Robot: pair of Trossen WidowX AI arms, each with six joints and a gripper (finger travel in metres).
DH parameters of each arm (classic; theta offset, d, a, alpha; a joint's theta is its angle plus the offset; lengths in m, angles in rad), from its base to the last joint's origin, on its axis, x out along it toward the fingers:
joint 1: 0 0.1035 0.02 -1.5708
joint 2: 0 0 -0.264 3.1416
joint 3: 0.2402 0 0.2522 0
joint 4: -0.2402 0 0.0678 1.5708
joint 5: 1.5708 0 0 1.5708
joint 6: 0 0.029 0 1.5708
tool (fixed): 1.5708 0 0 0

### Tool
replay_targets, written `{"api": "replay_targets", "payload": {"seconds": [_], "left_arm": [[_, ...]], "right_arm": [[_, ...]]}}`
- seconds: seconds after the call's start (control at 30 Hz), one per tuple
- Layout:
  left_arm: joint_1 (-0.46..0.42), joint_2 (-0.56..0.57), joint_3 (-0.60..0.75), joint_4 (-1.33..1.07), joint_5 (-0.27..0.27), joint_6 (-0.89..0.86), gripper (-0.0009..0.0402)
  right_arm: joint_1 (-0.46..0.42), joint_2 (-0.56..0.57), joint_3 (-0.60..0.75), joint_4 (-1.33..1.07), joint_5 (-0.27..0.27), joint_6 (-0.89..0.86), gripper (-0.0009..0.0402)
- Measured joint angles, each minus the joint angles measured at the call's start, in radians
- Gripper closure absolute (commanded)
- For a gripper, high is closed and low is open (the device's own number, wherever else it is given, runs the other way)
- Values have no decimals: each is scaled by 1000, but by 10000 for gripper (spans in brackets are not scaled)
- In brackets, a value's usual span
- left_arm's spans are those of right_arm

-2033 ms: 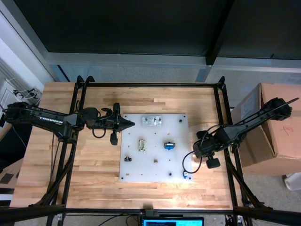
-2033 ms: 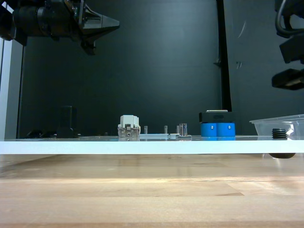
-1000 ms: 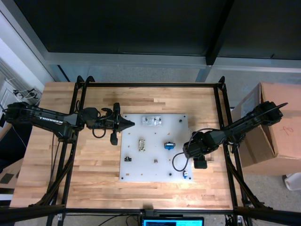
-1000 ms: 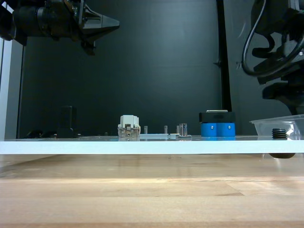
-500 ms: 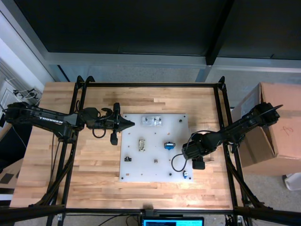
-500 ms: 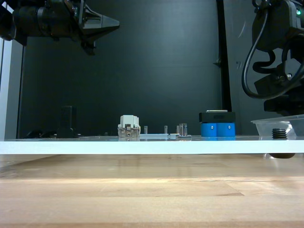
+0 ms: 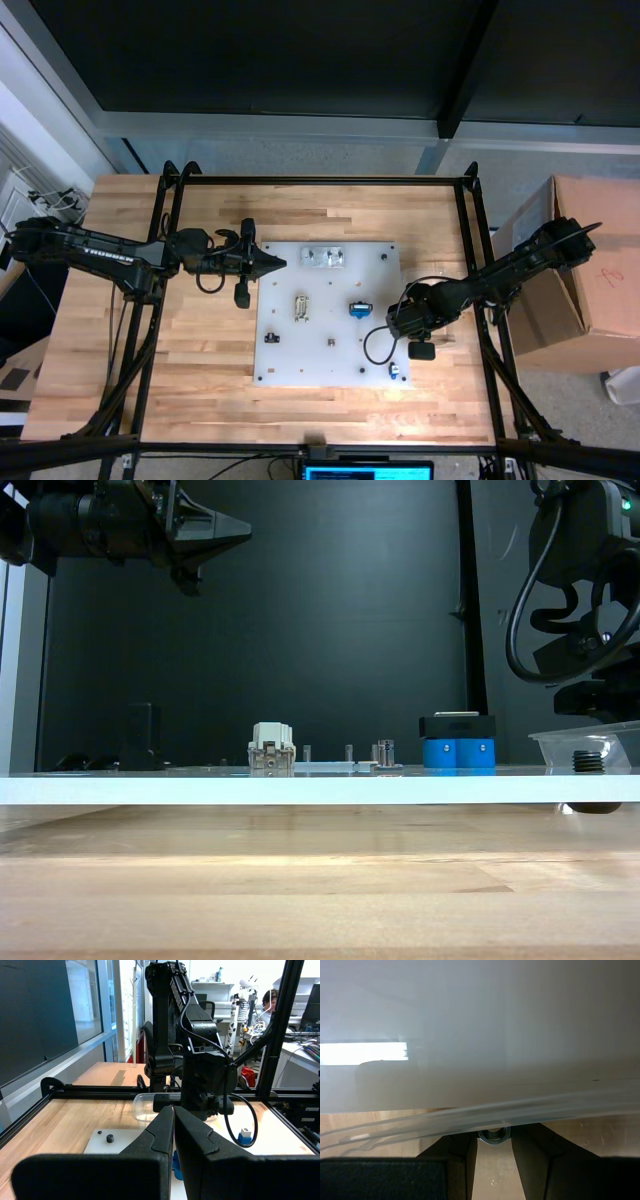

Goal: Pick the M12 nut and place it on its threads and fasten

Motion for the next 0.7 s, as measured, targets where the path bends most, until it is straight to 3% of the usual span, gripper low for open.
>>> {"api": "replay_targets", "payload": {"seconds": [0.27,0.47,0.7], "left_arm": [[0,0,0,0,0,0,393],[0,0,0,0,0,0,393],[0,0,0,0,0,0,393]], "right_arm": [[0,-97,36,-93,-5,-81,368],[1,-152,116,-251,-5,-422,373],[1,-129,245,-394,-2,-919,384]]}}
